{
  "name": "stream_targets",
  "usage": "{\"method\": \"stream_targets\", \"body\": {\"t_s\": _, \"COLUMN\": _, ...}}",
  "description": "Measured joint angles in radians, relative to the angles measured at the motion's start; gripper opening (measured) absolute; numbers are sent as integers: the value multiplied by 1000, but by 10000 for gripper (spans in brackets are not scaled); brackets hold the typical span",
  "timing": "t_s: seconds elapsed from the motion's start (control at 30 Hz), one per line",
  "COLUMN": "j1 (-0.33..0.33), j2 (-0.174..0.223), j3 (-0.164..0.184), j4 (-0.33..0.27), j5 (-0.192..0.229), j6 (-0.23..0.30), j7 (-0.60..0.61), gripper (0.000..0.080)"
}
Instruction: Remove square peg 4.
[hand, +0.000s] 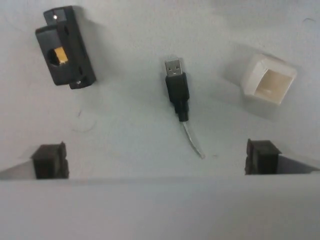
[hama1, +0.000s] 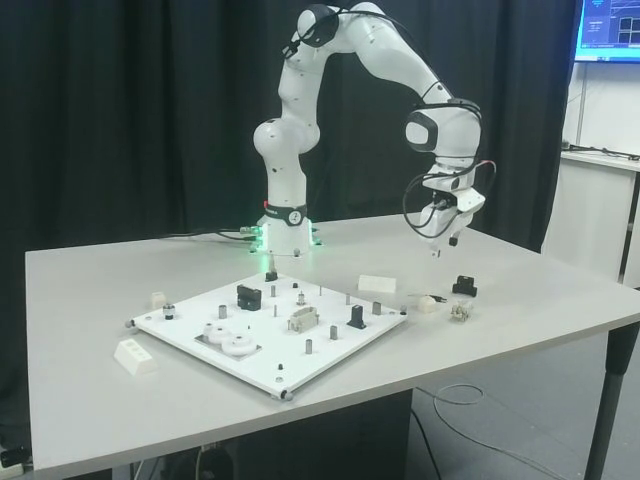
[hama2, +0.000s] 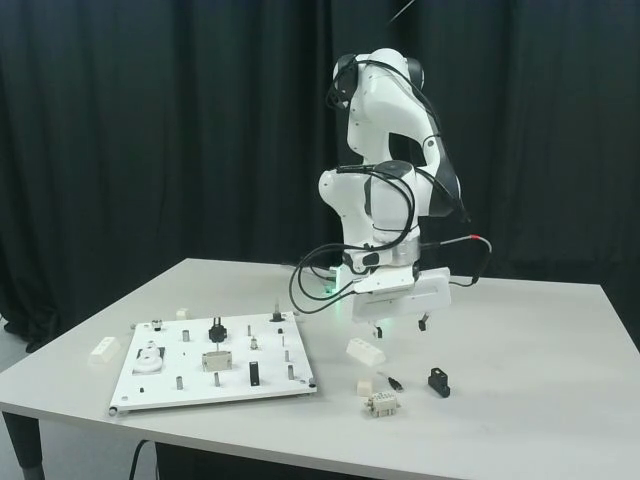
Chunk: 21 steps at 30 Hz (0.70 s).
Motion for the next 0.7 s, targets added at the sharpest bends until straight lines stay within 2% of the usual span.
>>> {"method": "stream_targets", "body": {"t_s": 0.37, "j1": 1, "j2": -7, "j3": 0, "j4": 0, "j5": -4, "j6": 0, "j7": 0, "gripper": 796}}
{"method": "stream_targets", "body": {"t_s": 0.7, "j1": 0, "j2": -19, "j3": -4, "j4": 0, "j5": -25, "j6": 0, "j7": 1, "gripper": 800}}
